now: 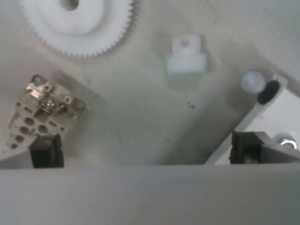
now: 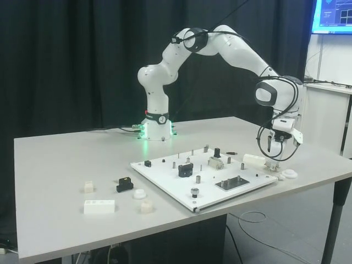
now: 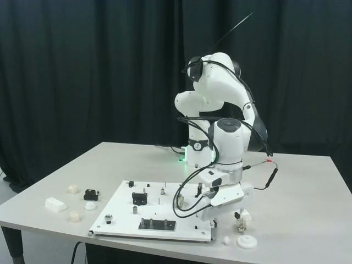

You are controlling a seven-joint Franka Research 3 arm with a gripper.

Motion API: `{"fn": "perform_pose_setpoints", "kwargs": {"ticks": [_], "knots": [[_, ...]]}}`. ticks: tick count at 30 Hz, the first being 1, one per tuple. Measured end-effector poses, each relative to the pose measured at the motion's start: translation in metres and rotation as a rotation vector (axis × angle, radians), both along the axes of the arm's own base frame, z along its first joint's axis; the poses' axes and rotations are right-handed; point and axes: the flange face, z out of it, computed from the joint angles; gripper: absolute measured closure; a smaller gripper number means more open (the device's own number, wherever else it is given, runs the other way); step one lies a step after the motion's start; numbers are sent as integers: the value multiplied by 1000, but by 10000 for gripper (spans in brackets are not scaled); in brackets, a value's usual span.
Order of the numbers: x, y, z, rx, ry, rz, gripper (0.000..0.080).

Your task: Place small gear.

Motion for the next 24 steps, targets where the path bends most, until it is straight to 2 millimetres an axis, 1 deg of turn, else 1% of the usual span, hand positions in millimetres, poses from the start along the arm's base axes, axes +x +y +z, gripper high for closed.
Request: {"fn": "perform_pose_setpoints", "kwargs": {"ticks": [1,2,13,24], "knots": [[0,1,0,0,0,-1,26],[0,1,0,0,0,-2,8],[-2,7,2,-1,-3,-15,3],[-4,1,-4,-13,15,-47,3]]}}
